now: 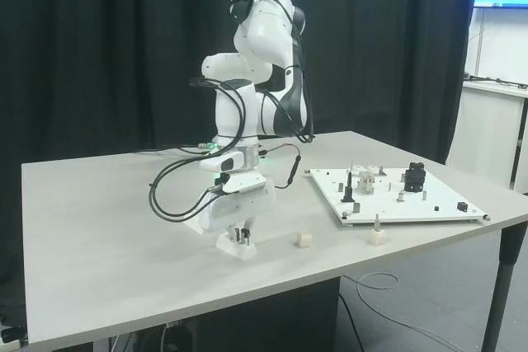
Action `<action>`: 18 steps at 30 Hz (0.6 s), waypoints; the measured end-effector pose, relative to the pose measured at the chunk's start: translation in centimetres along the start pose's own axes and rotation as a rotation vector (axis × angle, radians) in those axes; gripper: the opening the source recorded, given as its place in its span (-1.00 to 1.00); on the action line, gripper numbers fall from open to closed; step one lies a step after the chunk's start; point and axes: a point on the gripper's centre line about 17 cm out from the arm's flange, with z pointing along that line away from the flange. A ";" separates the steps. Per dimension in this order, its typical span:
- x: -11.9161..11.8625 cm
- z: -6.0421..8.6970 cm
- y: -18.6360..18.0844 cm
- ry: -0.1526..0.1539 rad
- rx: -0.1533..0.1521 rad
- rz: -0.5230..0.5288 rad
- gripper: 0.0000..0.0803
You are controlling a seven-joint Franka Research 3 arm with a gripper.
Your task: Pick round peg 2.
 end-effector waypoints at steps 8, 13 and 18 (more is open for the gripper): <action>0.1 0.1 0.0 0.003 0.002 0.001 -0.78; 0.1 0.0 0.1 0.003 0.003 0.002 -0.85; 0.3 -0.3 0.3 0.006 0.004 0.005 -0.85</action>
